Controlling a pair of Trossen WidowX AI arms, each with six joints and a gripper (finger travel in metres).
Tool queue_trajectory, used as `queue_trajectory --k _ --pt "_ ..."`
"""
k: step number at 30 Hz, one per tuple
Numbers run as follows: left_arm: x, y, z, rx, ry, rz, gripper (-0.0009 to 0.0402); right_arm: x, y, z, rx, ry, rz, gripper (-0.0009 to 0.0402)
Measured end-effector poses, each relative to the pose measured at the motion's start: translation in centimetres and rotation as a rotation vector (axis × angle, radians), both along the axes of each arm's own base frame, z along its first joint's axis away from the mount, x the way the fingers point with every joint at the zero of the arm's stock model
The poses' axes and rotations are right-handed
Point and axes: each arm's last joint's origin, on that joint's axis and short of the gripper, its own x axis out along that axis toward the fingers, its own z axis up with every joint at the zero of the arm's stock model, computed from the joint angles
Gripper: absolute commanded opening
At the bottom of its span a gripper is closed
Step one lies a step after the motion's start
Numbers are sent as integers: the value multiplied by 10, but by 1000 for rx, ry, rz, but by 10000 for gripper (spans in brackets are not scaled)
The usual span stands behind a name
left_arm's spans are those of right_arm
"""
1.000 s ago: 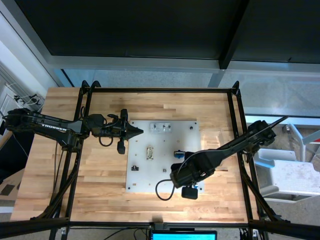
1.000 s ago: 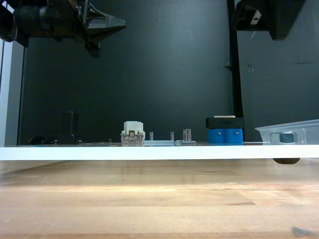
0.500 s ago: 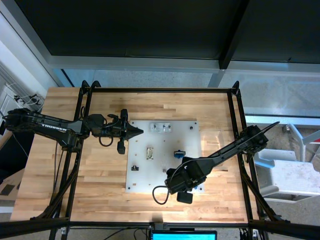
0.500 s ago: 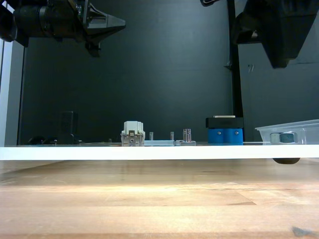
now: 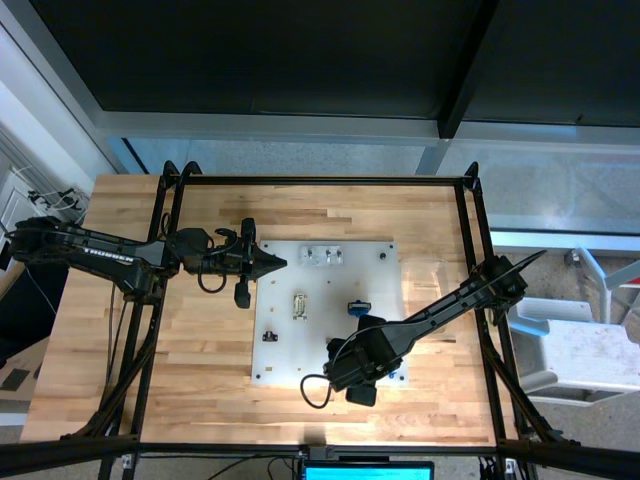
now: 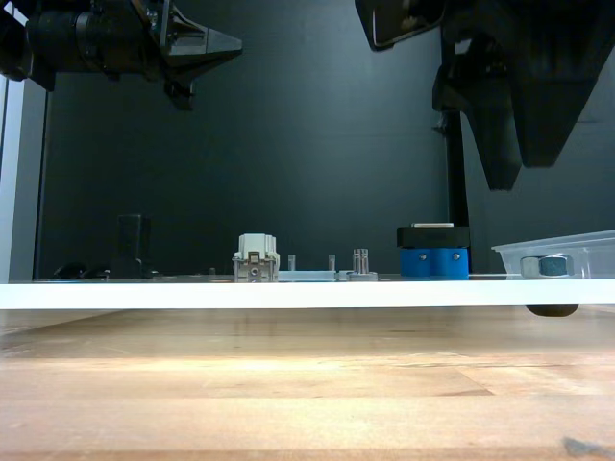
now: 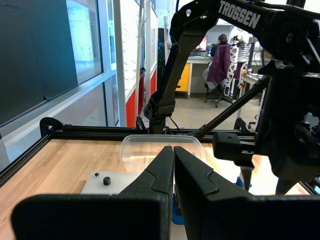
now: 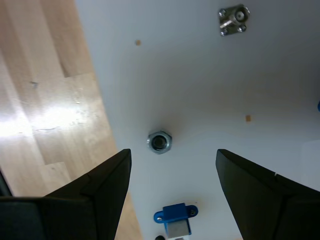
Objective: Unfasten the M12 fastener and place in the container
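Nut handling: the M12 nut is small, rigid, light silver metal; I judge its smooth hex flats slippery, so grip opposing flats. It sits on its stud on the matte white board, below my wide-spread right gripper. My left gripper, fingers pressed together, hangs raised at the board's left edge, facing the clear container.

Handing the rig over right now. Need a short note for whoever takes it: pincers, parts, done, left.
Left pincer: shut, parked high over the board's far left edge.
Right pincer: open, poised above the nut, not touching it.
Parts: nut on its stud on the white board; container beside the board's right edge, looks empty.
Done: approach only.
Left: grip, unscrew, lift off, drop in container.
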Motion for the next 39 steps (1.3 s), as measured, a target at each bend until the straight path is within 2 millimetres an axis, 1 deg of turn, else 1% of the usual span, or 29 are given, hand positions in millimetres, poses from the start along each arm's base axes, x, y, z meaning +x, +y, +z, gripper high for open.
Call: queue_trajectory --k 5,14,21,25,32,39 --pt "0 0 0 0 0 0 0 -1 0 -7 6 2 -1 243" --pt "0 0 0 0 -1 0 0 -3 1 -13 5 10 7 243" --pt "0 0 0 0 0 0 0 2 4 -25 7 15 30 243" --pt "0 0 0 0 -1 0 0 1 3 -28 2 23 37 243" --pt "0 0 0 0 0 0 0 -1 2 -42 2 23 39 243" --pt "0 0 0 0 -1 0 0 -2 1 -45 5 16 38 243"
